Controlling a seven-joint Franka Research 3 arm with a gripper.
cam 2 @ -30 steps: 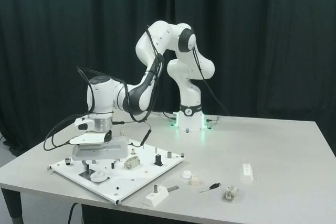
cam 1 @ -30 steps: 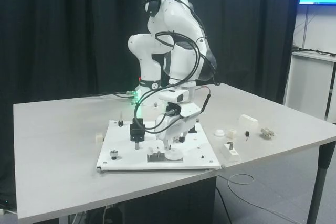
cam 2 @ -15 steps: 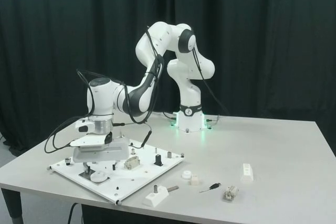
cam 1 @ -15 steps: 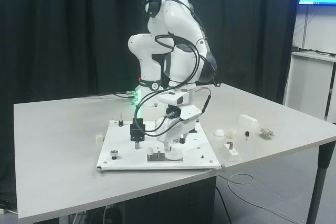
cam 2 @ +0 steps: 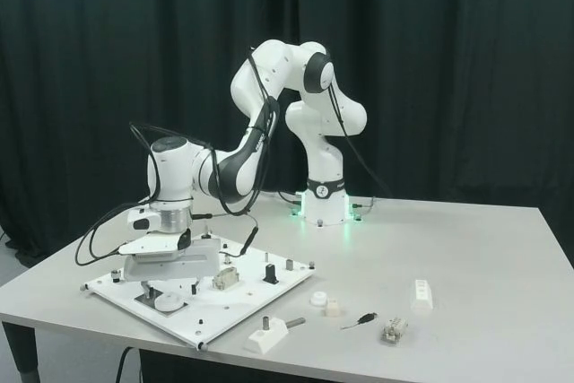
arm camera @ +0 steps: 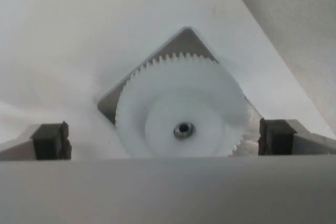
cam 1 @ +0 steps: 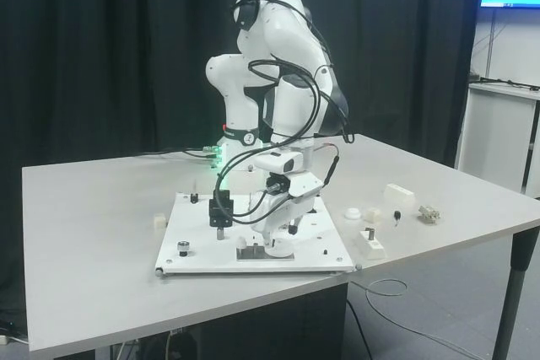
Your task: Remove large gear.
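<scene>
The large white gear (arm camera: 181, 111) lies flat on a grey metal plate (arm camera: 184, 38), and a small pin (arm camera: 184, 129) shows through its centre hole. My gripper (arm camera: 163, 139) is open, with its black fingertips (arm camera: 50, 141) on either side of the gear and clear of its teeth. In the first room view my gripper (cam 1: 272, 244) is low over the front part of the white board (cam 1: 194, 242) and hides most of the gear. In the second room view the gear (cam 2: 168, 303) shows just under my gripper (cam 2: 151, 291).
The board carries a black block (cam 1: 221, 211) and several small pegs. Loose white parts (cam 1: 400, 195), a connector (cam 1: 429, 213) and a white block with a peg (cam 1: 369, 244) lie on the grey table beside the board. A small white cube (cam 1: 158, 221) sits at the board's other side.
My gripper has shifted sideways across the board until it is over the large gear, which now lies between the open fingers. The gear has not moved.
</scene>
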